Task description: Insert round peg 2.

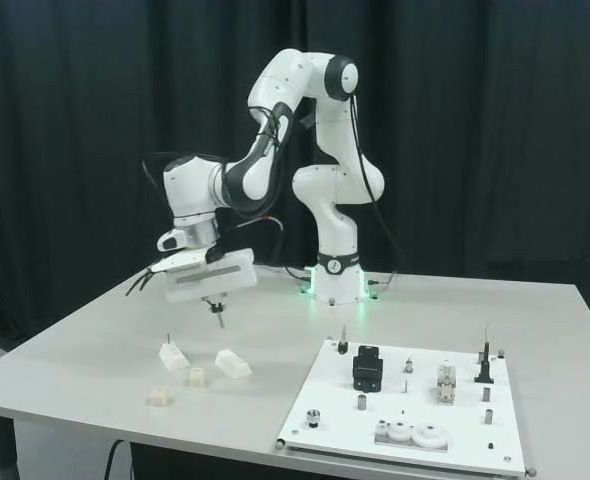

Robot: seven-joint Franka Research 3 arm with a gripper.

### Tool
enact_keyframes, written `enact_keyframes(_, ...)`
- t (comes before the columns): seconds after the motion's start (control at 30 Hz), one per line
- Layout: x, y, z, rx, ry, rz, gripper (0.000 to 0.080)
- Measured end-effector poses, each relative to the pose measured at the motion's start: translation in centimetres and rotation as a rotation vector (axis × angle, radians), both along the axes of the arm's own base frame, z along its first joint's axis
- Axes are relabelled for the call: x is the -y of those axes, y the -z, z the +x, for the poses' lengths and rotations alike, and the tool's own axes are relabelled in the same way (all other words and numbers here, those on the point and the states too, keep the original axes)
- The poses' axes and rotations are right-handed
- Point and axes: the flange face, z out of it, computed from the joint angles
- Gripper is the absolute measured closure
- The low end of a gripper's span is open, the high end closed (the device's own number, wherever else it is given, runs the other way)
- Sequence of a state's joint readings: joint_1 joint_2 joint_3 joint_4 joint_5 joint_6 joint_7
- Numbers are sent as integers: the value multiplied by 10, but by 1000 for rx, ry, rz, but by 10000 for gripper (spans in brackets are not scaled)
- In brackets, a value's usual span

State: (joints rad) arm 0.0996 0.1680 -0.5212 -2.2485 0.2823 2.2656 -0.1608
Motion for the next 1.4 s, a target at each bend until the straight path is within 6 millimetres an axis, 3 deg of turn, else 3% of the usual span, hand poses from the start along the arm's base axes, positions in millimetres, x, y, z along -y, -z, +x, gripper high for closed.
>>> enact_keyframes(1.4,-218,-17,-2,-84,111,-54,748)
